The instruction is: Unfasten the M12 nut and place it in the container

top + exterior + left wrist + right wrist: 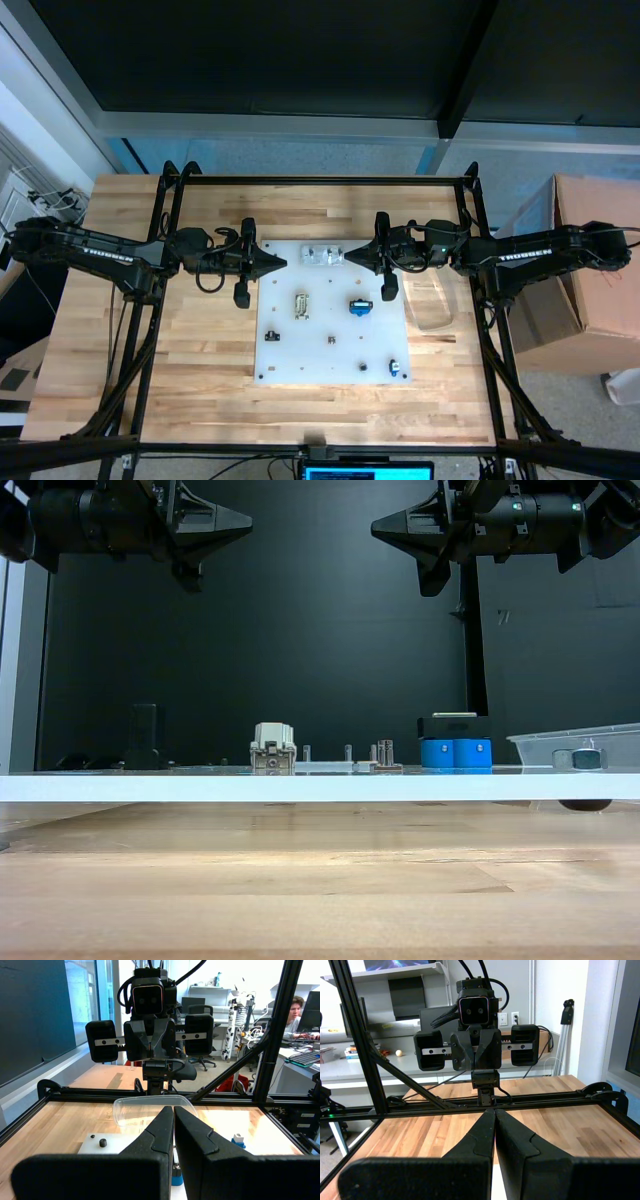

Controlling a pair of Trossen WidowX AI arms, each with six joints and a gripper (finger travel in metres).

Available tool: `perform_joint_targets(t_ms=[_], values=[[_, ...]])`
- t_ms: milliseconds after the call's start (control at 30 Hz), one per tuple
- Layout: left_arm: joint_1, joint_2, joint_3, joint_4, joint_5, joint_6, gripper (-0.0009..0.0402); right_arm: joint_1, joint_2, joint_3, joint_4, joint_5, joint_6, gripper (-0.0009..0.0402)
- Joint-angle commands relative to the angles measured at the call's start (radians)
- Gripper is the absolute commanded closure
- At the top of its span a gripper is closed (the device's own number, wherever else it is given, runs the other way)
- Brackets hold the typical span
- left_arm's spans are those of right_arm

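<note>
- You had the left gripper (283, 263) hanging high over the far left part of the white board (300, 350), pointing right. Its 2 fingers (162, 1130) were closed, tip against tip.
- Your right gripper (348, 257) hung at about the same height over the far part of the board, pointing left. It was closed too, with its fingers (482, 1132) lying flat against each other.
- The 2 tips faced each other across a gap, apart (each wrist camera looked straight at the other arm).
- The M12 nut (395, 368) sat on its stud near the board's near right edge, well apart from both grippers and far below them.
- In the low view the nut seemed to lie inside the clear container (432, 300). From above, you could see the container lay on the wooden table (150, 360) just right of the board, and the nut stood apart from it on the board.
- A blue connector (361, 307) and a pale connector block (301, 304) stood mid-board, nearer than the gripper tips and farther than the nut.
</note>
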Motion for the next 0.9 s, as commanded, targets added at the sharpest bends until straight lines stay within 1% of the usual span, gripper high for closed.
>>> perform_joint_targets(t_ms=[33,367,400,467,567,733,867,900], values=[[0.000,0.000,0.000,0.000,0.001,0.000,0.0393,0.009,-0.003,0.000,0.058,0.026,0.001,0.0393],[0.000,0.000,0.000,0.000,0.001,0.000,0.0393,0.009,-0.003,0.000,0.058,0.024,0.005,0.0393],[0.000,0.000,0.000,0.000,0.001,0.000,0.0393,0.010,-0.003,0.000,0.051,0.013,0.004,0.0393],[0.000,0.000,0.000,0.000,0.000,0.000,0.0393,0.010,-0.004,0.004,0.045,-0.027,0.011,0.0393],[0.000,0.000,0.000,0.000,0.000,0.000,0.0393,0.029,-0.004,0.051,-0.089,-0.022,0.010,0.0393],[0.000,0.000,0.000,0.000,0.000,0.000,0.0393,0.105,0.016,0.172,-0.399,0.037,0.001,0.0393],[0.000,0.000,0.000,0.000,0.001,0.000,0.0393,0.185,0.060,0.283,-0.687,0.117,0.048,0.0393],[0.000,0.000,0.000,0.000,0.001,0.000,0.0393,0.205,0.076,0.312,-0.754,0.129,0.067,0.0393]])
